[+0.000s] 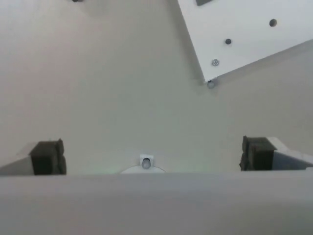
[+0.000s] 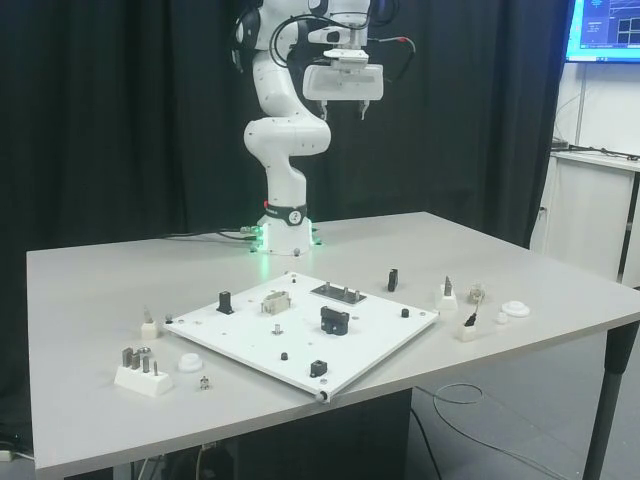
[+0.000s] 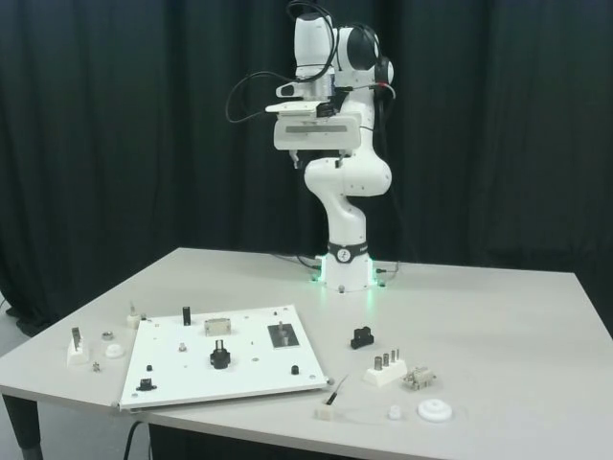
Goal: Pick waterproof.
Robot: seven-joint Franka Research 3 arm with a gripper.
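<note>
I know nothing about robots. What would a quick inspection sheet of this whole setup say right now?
Surface: grey table carrying a white board.
Job's things: cannot tell which part is the waterproof one.
Clutter: small black and white parts on the board and around it, including a white disc.
Gripper: gripper open, raised high above the table, holding nothing.
Cables: black cables on the arm; a thin cable under the table edge.
Surroundings: black curtain; screen.

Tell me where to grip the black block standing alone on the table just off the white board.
Grip the black block across its narrow upright sides, descending from above: it stands upright and apart from the board, with room around it.
</note>
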